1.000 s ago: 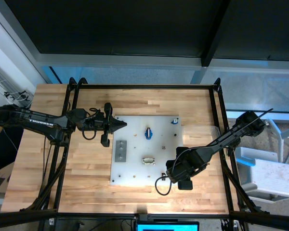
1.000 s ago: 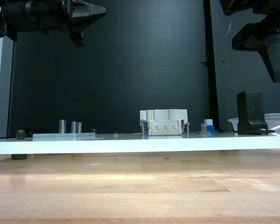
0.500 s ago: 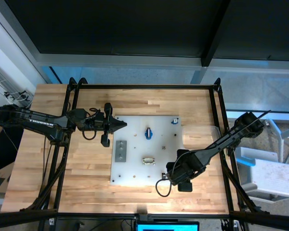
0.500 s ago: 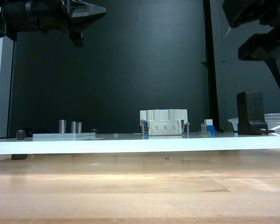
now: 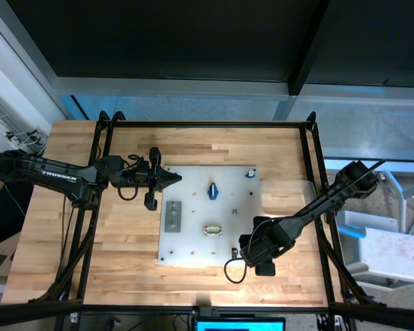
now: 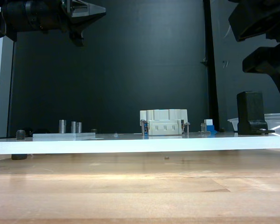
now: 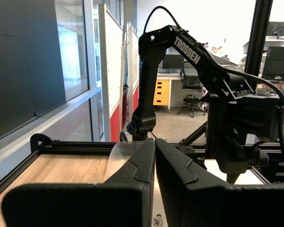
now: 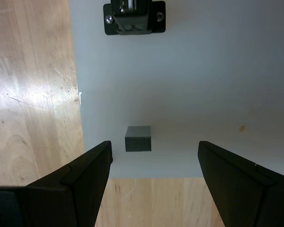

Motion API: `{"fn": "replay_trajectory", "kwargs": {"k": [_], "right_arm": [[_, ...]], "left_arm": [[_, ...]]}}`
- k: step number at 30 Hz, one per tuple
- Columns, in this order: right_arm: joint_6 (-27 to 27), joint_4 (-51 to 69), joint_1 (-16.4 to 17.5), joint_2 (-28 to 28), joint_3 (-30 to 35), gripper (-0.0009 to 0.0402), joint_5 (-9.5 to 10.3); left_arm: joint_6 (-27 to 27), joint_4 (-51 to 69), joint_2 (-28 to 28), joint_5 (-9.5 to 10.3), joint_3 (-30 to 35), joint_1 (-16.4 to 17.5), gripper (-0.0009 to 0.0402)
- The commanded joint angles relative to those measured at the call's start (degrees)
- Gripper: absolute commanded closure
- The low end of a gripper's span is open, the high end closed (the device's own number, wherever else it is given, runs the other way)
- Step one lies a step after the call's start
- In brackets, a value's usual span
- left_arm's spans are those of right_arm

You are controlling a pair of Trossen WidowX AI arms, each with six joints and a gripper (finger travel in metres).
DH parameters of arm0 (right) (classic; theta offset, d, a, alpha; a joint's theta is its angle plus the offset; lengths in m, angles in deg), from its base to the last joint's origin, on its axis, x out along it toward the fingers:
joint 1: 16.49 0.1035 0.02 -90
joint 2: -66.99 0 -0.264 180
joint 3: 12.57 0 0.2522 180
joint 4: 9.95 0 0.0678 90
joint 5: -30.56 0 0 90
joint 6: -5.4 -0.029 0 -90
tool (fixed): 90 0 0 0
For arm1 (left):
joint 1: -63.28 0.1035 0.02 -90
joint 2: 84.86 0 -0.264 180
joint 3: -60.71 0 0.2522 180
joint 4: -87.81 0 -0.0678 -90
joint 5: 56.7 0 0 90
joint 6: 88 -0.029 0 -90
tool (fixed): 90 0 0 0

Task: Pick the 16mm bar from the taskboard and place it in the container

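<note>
With the right gripper (image 8: 154,145) spread wide above the 16mm bar (image 8: 138,138) and the left gripper (image 5: 174,178) held closed over the taskboard's (image 5: 193,231) far-left corner, the bar could be toppled by an off-centre descent.

White taskboard (image 5: 193,186) on a pale, plank-striped wooden worktop (image 5: 124,248).
The board is plain white, dotted with a grey metal block (image 5: 173,216), a blue knob (image 5: 212,191), a black part (image 8: 134,17) and a small dark-grey square piece (image 8: 138,138). The container (image 5: 286,196) beside it is clear. The left gripper (image 7: 155,142), above the board's far-left corner, and the right gripper (image 8: 154,147), over its near-right corner, are both matt black. The frame (image 5: 207,125) around the worktop is black too.
</note>
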Motion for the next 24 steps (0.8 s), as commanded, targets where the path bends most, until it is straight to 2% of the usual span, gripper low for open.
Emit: {"fn": "replay_trajectory", "kwargs": {"k": [1,17,24], "right_arm": [[0.1,-0.4,0.2,1.3,0.0,0.0137,-0.02],[0.1,-2.5,0.8,3.1,-0.3,0.0138,-0.57],[0.1,-2.5,0.8,3.1,-0.3,0.0162,-0.55]], "left_arm": [[0.0,0.0,0.0,-0.02,0.0,0.0,0.0393],[0.0,0.0,0.0,-0.02,0.0,0.0,0.0393],[0.0,0.0,0.0,-0.02,0.0,0.0,0.0393]]}}
